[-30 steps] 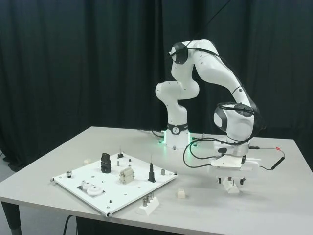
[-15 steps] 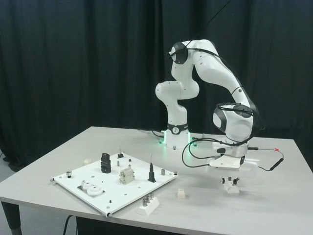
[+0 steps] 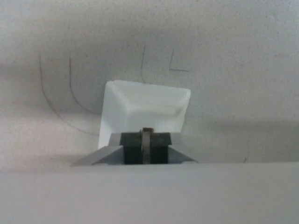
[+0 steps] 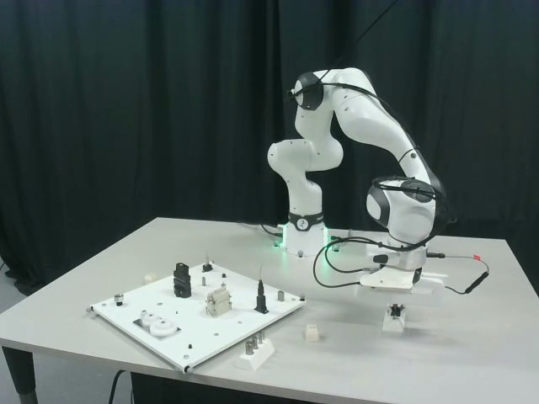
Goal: Pick square peg 1.
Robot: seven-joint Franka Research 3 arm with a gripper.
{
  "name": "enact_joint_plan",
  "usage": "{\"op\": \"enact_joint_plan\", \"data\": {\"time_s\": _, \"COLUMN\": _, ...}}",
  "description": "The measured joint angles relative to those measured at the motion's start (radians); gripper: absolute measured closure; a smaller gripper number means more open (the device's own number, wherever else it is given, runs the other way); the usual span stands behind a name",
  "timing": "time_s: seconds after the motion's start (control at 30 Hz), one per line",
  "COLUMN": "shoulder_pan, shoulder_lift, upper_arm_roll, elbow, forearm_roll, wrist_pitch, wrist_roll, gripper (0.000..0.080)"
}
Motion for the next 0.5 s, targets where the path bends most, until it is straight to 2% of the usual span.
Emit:
{"op": "enact_joint_plan", "data": {"time_s": 0.03, "shoulder_pan": 0.000, "shoulder_lift": 0.000, "upper_arm_roll": 0.000, "elbow": 0.000, "forearm_roll": 0.000, "wrist_pitch": 0.000, "wrist_roll": 0.000, "gripper": 0.0650}}
{"op": "enact_joint_plan", "data": {"time_s": 0.07, "shoulder_pan": 0.000, "shoulder_lift": 0.000, "upper_arm_roll": 0.000, "elbow": 0.000, "forearm_roll": 0.000, "wrist_pitch": 0.000, "wrist_roll": 0.000, "gripper": 0.0770}}
{"op": "enact_joint_plan", "data": {"time_s": 0.33, "shoulder_pan": 0.002, "shoulder_lift": -0.003, "upper_arm_roll": 0.001, "elbow": 0.005, "forearm_roll": 0.000, "wrist_pitch": 0.000, "wrist_roll": -0.003, "gripper": 0.0769}}
{"op": "enact_joint_plan", "data": {"time_s": 0.5, "shoulder_pan": 0.002, "shoulder_lift": -0.020, "upper_arm_roll": 0.000, "elbow": 0.006, "forearm_roll": 0.000, "wrist_pitch": -0.007, "wrist_roll": -0.005, "gripper": 0.0769}}
